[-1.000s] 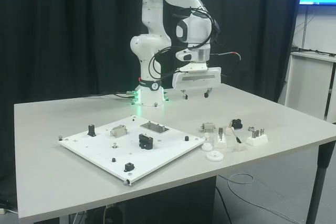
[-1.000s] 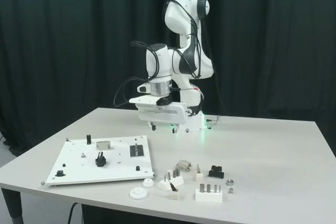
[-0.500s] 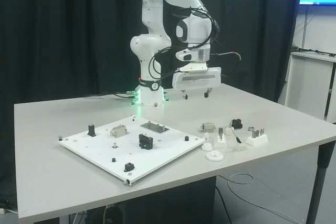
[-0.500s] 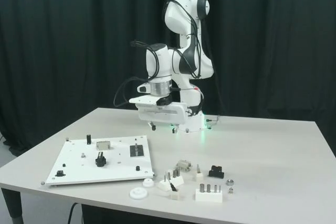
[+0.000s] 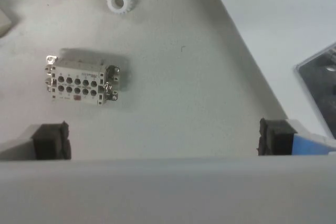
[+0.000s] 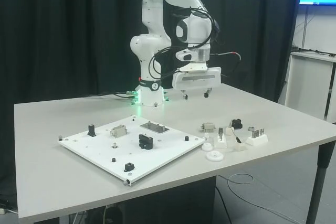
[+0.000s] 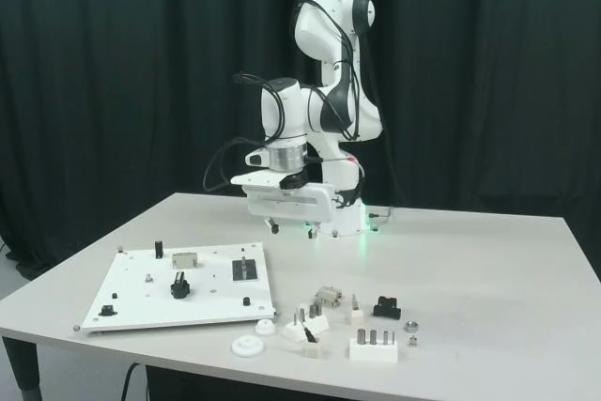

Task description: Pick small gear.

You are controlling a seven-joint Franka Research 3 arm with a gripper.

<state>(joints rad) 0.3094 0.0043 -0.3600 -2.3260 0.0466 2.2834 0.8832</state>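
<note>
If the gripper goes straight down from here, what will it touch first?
Most likely bare grey table. The gripper hangs open, pointing down. In the wrist view only table surface lies between its fingertips; the multi-pin connector sits off to one side, and the small gear lies farther away. Depth is uncertain.

Black curtains [image 7: 113, 72] behind grey table [image 7: 488, 269]
</note>
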